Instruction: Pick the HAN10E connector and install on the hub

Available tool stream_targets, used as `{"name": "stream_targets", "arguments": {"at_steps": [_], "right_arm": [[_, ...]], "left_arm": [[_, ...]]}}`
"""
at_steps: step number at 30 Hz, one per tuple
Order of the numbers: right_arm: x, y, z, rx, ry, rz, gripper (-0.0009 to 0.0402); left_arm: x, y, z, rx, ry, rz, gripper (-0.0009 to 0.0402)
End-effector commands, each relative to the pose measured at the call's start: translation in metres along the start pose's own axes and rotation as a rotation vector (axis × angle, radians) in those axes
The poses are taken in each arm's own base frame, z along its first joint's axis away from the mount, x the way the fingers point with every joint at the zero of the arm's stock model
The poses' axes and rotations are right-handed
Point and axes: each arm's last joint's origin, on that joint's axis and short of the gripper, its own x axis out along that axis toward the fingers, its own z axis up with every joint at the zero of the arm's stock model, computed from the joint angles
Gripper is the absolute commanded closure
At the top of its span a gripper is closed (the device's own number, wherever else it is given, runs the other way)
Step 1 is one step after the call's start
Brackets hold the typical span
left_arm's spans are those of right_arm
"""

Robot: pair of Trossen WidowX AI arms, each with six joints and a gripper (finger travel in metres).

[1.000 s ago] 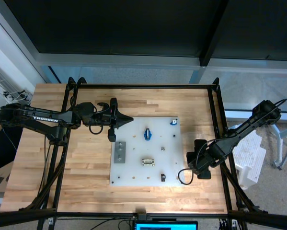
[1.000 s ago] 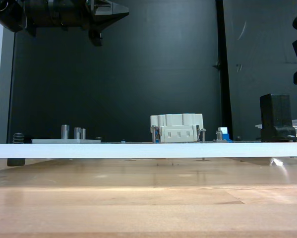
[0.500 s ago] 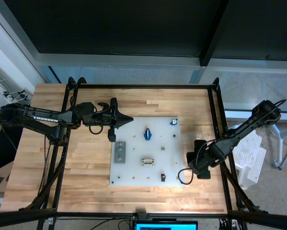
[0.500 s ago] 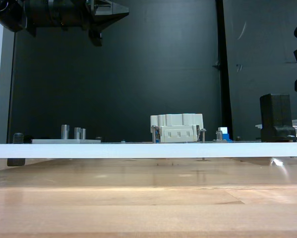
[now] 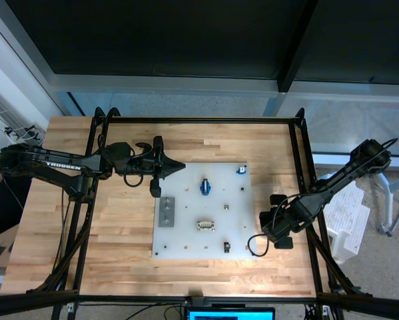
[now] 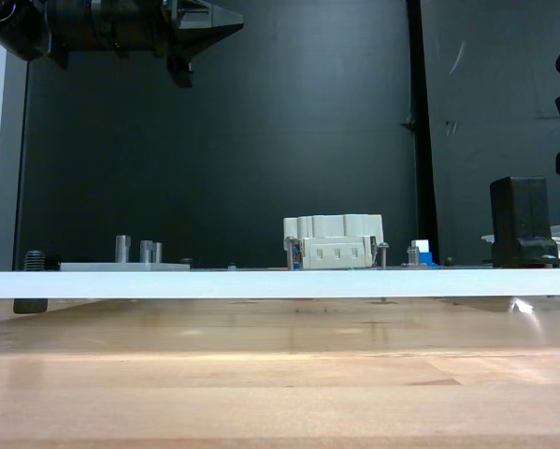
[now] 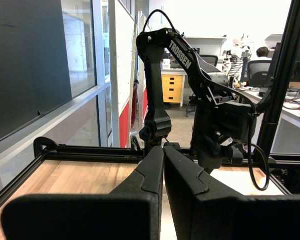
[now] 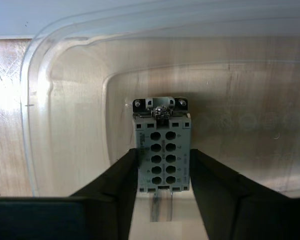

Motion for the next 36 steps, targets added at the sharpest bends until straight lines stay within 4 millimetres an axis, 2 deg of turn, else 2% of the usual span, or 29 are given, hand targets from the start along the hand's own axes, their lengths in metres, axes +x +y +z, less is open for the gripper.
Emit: {"name": "stream_targets", "arguments": {"at_steps": [1, 7, 11, 36], "right_arm": [[0.0011, -0.0002, -0.0003, -0.002, 0.001, 0.0, 0.0325], [0.0049, -0.0014, -0.002, -0.006, 0.002, -0.001, 0.0397], [0.0069, -0.0019, -0.0022, -0.003, -0.002, 0.003, 0.0386], [0.0076, -0.0023, -0.002, 0.001, -0.006, 0.006, 0.0393]], "left_arm": [[0.0, 0.0001, 0.0001, 0.0, 0.0, 0.0, 0.0393], [0.0, 0.0001, 0.0001, 0.0, 0.0, 0.0, 0.0393], [0.0, 0.0, 0.0001, 0.0, 0.0, 0.0, 0.0393], [0.0, 0.0001, 0.0001, 0.0, 0.0, 0.0, 0.0393]]}}
